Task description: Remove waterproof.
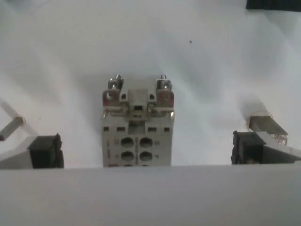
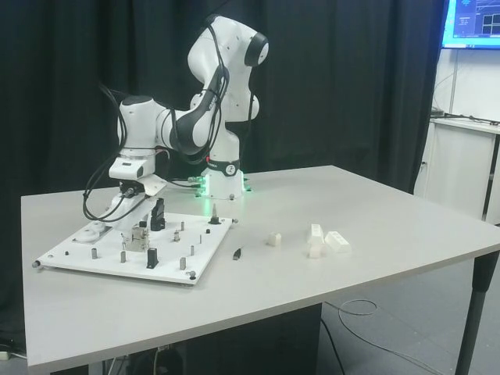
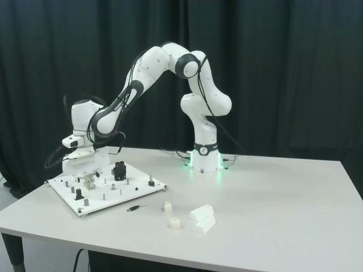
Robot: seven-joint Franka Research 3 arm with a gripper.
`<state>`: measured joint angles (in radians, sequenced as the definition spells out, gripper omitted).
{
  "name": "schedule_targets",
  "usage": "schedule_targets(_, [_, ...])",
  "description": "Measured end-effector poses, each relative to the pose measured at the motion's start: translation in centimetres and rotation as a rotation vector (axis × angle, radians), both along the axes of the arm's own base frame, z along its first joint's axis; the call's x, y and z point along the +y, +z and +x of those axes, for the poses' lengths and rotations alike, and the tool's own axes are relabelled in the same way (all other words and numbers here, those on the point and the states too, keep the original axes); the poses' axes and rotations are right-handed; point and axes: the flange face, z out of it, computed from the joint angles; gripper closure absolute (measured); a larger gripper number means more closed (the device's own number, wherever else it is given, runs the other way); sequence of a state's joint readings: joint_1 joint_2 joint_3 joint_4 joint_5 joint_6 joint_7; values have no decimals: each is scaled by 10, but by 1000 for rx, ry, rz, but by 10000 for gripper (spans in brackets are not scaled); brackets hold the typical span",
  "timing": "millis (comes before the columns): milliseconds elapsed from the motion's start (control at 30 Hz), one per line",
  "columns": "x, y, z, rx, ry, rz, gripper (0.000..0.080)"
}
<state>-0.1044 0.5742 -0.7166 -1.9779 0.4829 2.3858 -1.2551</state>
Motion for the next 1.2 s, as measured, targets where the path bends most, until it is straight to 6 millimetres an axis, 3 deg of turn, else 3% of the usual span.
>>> schedule_targets(233, [-3,-1,-3,-10,-21,5,3])
schedule_targets(267, [-4,-1,-3,-10,-21,5,134])
schedule_targets(433, [-5,-2,-3,-10,-22,2,134])
schedule_targets(467, [-5,-2,-3,-10,-22,2,334])
schedule_targets(633, [-4,-4,-6,-1,-25,15,334])
schedule_targets(667, [-4,-4,-6,0,-25,16,497])
schedule_targets(1200, [-4,-4,-7,1,-28,20,492])
